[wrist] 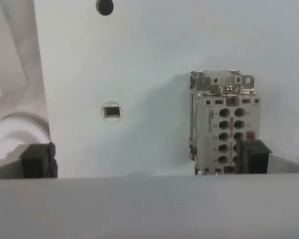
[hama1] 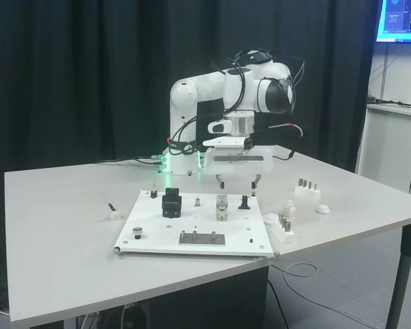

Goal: Insert waterproof.

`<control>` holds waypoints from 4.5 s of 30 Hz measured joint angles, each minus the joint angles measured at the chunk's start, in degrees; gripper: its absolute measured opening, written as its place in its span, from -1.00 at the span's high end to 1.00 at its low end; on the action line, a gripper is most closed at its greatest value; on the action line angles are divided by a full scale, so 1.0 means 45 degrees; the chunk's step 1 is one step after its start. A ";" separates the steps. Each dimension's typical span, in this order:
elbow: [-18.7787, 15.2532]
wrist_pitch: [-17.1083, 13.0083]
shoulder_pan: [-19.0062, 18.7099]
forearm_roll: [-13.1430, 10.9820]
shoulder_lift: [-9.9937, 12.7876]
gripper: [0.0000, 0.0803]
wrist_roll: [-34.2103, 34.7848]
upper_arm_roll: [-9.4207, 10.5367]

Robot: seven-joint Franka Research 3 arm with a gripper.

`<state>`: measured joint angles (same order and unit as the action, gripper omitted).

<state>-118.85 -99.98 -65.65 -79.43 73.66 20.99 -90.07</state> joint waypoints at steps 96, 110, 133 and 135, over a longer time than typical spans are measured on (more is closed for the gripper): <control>-0.0069 -0.1087 -0.0012 -0.0153 -0.0016 -0.99 0.0279 0.0941; -0.0085 -0.1087 -0.0013 -0.0153 -0.0016 -0.99 0.0253 0.0946; -0.0164 -0.1080 -0.0014 -0.0160 -0.0019 -0.99 0.0221 0.1120; -0.0164 -0.1080 -0.0015 -0.0160 -0.0020 -0.99 0.0220 0.1119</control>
<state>-119.59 -104.84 -65.72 -80.15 73.57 21.98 -85.04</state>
